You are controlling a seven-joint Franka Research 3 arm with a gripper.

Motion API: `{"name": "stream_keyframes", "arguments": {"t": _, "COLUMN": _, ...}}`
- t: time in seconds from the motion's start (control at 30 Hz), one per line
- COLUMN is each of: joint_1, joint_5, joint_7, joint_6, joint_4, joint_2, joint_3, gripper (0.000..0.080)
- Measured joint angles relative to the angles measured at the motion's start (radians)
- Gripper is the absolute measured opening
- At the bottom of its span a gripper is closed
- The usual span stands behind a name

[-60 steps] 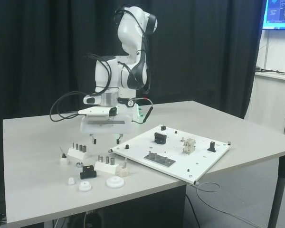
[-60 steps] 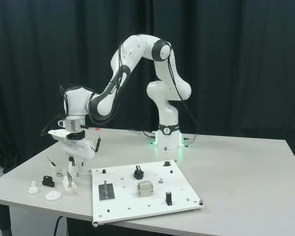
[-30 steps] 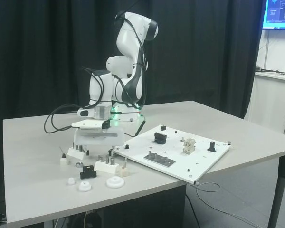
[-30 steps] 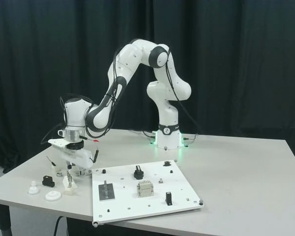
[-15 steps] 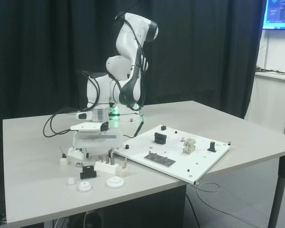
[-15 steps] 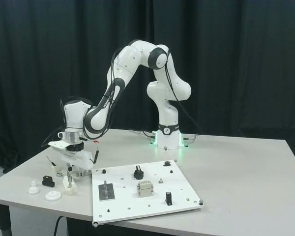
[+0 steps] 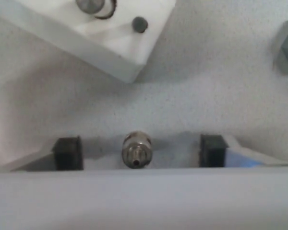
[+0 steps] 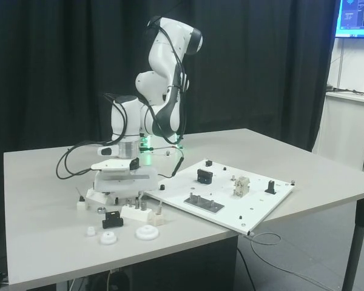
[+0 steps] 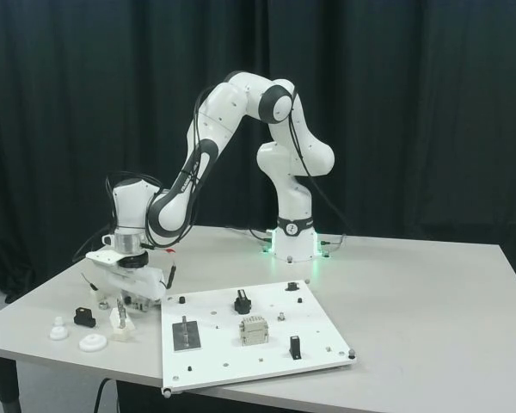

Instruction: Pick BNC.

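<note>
The BNC is a small grey metal connector standing upright on the grey table. In the wrist view it sits midway between my two black fingertips, apart from both. My gripper is open and low, with the fingertips down at the table on either side of the connector. In the first room view the gripper hangs under the white hand among the small parts at the table's left, and the hand hides the BNC. From the second room view the gripper is right above the table.
A white block with metal pegs lies close to the gripper. More white peg blocks, a black part and white gears sit in front. The white board with mounted parts lies to the right.
The arm has swung left from the board's edge and come down. The hand, which hung above the table, now sits low over the small parts.
</note>
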Motion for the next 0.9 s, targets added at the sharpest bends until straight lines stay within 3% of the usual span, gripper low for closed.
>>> {"name": "stream_keyframes", "arguments": {"t": 0.03, "joint_1": 0.000, "joint_5": 0.000, "joint_7": -0.001, "joint_6": 0.000, "joint_4": 0.000, "joint_2": 0.001, "joint_3": 0.000, "gripper": 0.0702}}
{"name": "stream_keyframes", "arguments": {"t": 0.07, "joint_1": 0.000, "joint_5": 0.000, "joint_7": -0.001, "joint_6": 0.000, "joint_4": 0.000, "joint_2": 0.001, "joint_3": 0.001, "gripper": 0.0545}}
{"name": "stream_keyframes", "arguments": {"t": 0.3, "joint_1": 0.000, "joint_5": 0.000, "joint_7": -0.004, "joint_6": 0.000, "joint_4": 0.000, "joint_2": 0.004, "joint_3": 0.003, "gripper": 0.0545}}
{"name": "stream_keyframes", "arguments": {"t": 0.37, "joint_1": 0.000, "joint_5": 0.000, "joint_7": -0.004, "joint_6": 0.000, "joint_4": 0.000, "joint_2": 0.005, "joint_3": 0.004, "gripper": 0.0182}}
{"name": "stream_keyframes", "arguments": {"t": 0.53, "joint_1": 0.001, "joint_5": 0.000, "joint_7": -0.004, "joint_6": 0.000, "joint_4": 0.000, "joint_2": 0.005, "joint_3": 0.005, "gripper": 0.0182}}
{"name": "stream_keyframes", "arguments": {"t": 0.57, "joint_1": 0.001, "joint_5": 0.000, "joint_7": -0.004, "joint_6": 0.000, "joint_4": 0.000, "joint_2": 0.005, "joint_3": 0.005, "gripper": 0.0127}}
{"name": "stream_keyframes", "arguments": {"t": 0.9, "joint_1": 0.002, "joint_5": 0.000, "joint_7": -0.004, "joint_6": -0.003, "joint_4": 0.011, "joint_2": -0.008, "joint_3": 0.004, "gripper": 0.0127}}
